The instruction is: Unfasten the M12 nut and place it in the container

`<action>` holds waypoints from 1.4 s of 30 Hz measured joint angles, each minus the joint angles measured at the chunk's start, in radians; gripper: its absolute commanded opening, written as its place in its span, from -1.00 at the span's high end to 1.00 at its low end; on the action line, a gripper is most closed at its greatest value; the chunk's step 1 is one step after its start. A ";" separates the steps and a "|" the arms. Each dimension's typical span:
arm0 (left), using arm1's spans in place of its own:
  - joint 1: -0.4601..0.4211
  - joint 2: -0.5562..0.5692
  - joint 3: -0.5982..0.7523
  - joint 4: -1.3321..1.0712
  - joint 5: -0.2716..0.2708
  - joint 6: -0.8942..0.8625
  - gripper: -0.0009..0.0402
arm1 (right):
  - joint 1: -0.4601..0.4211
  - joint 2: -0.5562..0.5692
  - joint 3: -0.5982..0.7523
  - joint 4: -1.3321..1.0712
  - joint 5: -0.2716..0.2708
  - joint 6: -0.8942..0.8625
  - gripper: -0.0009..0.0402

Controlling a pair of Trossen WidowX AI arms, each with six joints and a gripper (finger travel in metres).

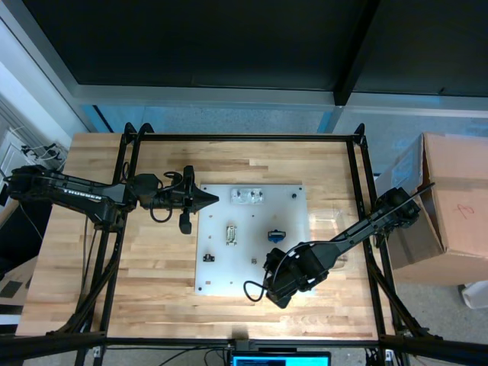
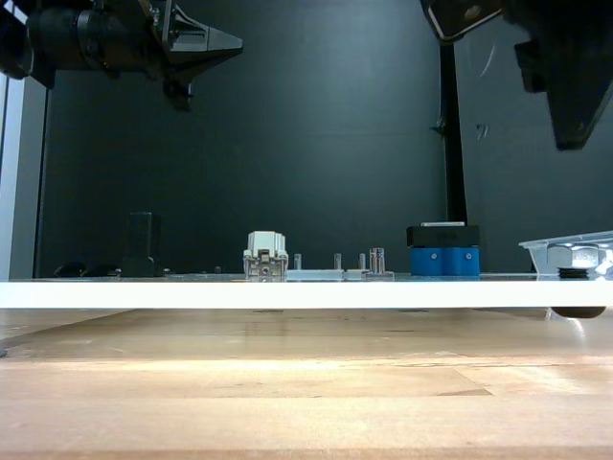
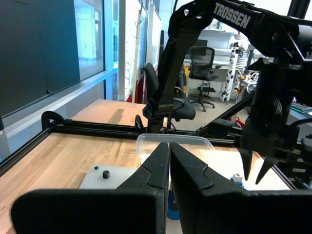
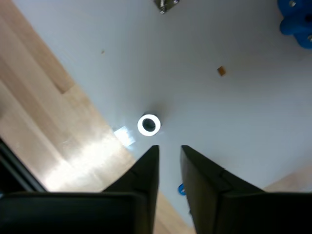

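Low view shows the M12 nut on its stud. Right gripper hangs directly above, at the board's five o'clock, pointing down, jaws slightly parted, empty. Left gripper hovers level at ten o'clock, jaws closed, empty.

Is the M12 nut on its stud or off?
On its stud: the nut rings the stud top, just ahead of the right gripper, open and empty. The left gripper hangs shut above the board's left edge.

Over the white board my right gripper is black, as is my left gripper at that board's left edge, while on the board the nut shows silver with a dark centre and a block blue.
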 measured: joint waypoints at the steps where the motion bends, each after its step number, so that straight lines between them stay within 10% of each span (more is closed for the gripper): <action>1: 0.000 0.000 0.000 0.000 0.000 0.000 0.96 | 0.000 0.002 0.004 -0.002 0.002 0.010 0.37; 17: 0.000 0.000 0.000 0.000 0.000 0.000 0.96 | -0.001 0.161 0.025 0.075 -0.037 0.132 -0.17; 42: 0.000 0.000 0.000 0.000 0.000 0.000 0.96 | -0.006 0.189 0.023 0.076 -0.032 0.108 0.74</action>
